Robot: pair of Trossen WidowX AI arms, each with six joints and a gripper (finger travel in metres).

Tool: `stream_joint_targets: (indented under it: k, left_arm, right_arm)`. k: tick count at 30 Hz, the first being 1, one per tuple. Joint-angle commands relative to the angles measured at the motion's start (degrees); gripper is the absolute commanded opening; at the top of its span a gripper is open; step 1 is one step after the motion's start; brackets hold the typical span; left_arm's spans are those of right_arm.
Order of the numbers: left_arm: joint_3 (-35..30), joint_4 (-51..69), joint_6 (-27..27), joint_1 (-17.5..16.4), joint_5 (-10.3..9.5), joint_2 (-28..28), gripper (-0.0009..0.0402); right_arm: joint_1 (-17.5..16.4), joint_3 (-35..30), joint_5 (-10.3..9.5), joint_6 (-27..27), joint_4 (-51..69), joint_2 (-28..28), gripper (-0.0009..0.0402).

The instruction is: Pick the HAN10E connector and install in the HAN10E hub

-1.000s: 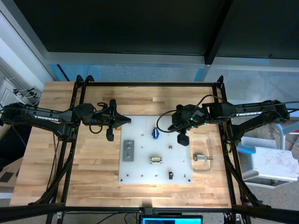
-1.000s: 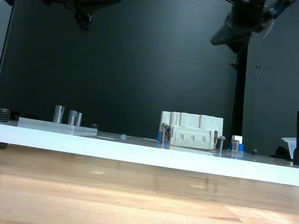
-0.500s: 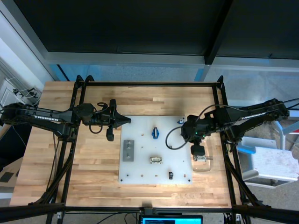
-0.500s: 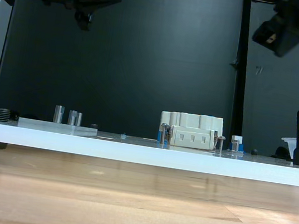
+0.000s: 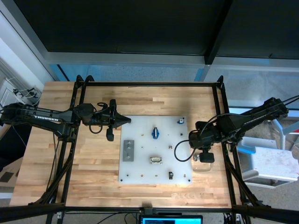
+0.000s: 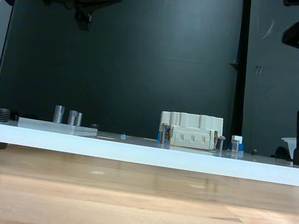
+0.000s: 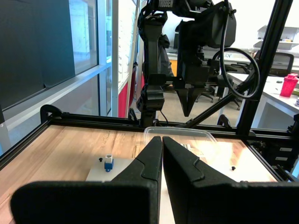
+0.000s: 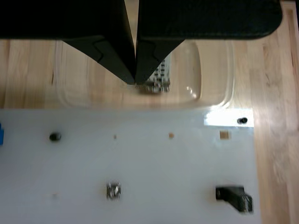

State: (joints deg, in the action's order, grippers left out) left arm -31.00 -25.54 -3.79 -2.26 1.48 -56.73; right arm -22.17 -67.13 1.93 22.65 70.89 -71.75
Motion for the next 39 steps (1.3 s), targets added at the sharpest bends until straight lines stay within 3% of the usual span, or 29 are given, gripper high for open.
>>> stream_joint_targets:
  k: [1, 12, 25, 31, 39]
  left_arm:
    - [0.0, 0.0, 0.0, 0.0, 0.0, 0.0, 0.0]
    - [0.0, 0.0, 0.0, 0.0, 0.0, 0.0, 0.0]
    - [0.0, 0.0, 0.0, 0.0, 0.0, 0.0, 0.0]
    - [0.0, 0.0, 0.0, 0.0, 0.0, 0.0, 0.0]
    - [0.0, 0.0, 0.0, 0.0, 0.0, 0.0, 0.0]
  right_arm:
    - [-1.3, 0.2, -0.02, 2.6, 1.6, 0.0, 0.0]
    - [-3.6, 2.6, -0.7, 5.8, 2.7, 0.0, 0.0]
    - [-5.3, 3.8, 0.09, 7.2, 4.6, 0.0, 0.0013]
    - [-5.4, 6.3, 0.11, 8.7, 3.0, 0.0, 0.0061]
    - [-6.3, 7.8, 0.11, 9.5, 0.5, -2.0, 0.018]
